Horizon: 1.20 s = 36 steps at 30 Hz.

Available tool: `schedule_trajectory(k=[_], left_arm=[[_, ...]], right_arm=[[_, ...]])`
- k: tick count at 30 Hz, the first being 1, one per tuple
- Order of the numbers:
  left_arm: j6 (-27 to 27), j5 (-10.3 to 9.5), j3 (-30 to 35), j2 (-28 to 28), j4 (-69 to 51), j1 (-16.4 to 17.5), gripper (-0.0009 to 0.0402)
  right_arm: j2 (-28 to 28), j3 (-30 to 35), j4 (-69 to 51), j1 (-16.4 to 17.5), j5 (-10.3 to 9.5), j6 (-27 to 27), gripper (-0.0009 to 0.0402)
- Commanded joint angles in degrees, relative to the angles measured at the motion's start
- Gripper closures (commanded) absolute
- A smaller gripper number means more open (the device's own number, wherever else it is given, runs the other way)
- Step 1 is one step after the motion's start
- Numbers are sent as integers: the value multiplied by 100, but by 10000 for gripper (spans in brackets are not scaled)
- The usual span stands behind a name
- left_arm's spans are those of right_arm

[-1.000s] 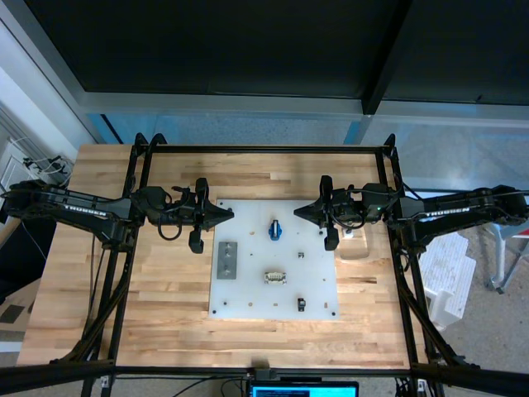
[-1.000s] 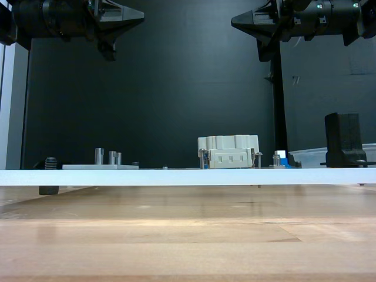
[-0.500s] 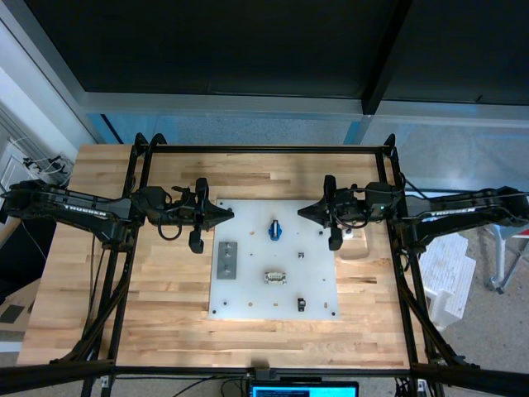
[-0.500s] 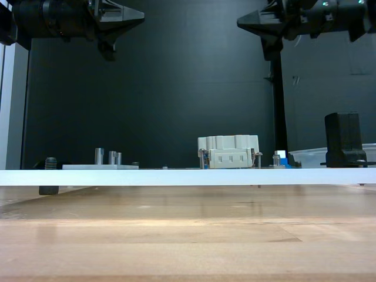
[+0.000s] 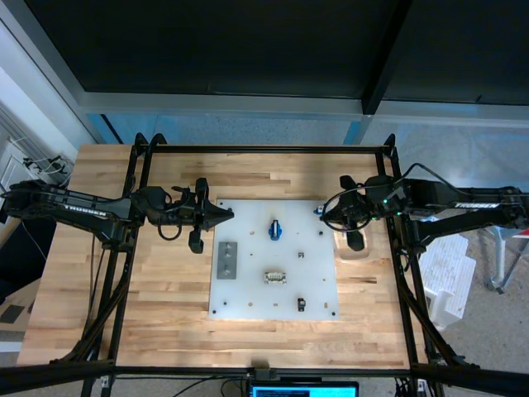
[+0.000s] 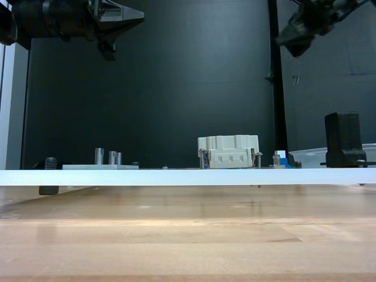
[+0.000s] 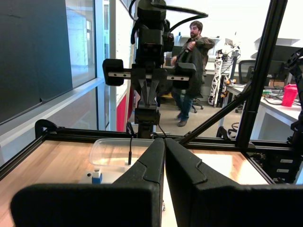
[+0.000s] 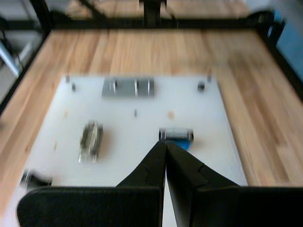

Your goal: Pick the USB connector and install on taskboard

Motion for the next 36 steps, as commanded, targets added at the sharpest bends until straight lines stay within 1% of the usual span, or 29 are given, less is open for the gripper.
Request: schedule_trajectory(k=[1,7,11,15,16,17,22,23,24,27,29,33,36], left_arm=[[2,0,-2,2,2,2,393],[2,0,-2,2,2,2,393],[2,0,0,2,2,2,393],[2,0,-2,2,2,0,393],[2,0,0,2,2,0,393],[2,0,0,2,2,2,393],[2,0,-2,2,2,0,393],[2,0,-2,2,2,0,393],[2,0,-2,2,2,2,393],[2,0,-2,2,2,2,393],[2,0,-2,2,2,0,393],[2,0,-2,2,2,2,393],[2,0,0,2,2,0,393]], right_arm=[[0,321,-914,0,37,-33,393],[0,855,-2636,0,415,-136,393],[2,1058,-3504,0,437,-188,393],[11,1047,-4153,0,463,-291,391],[24,1038,-4288,0,509,-299,390],[37,1029,-4387,0,597,-332,387],[166,914,-4465,-2,608,-597,369],[214,890,-4468,-9,634,-651,365],[262,868,-4463,-28,708,-706,361],[433,800,-4417,-127,846,-774,346],[549,748,-4341,-219,887,-890,334],[667,544,-3917,-304,881,-1038,307],[667,339,-3740,-452,881,-1189,285]])
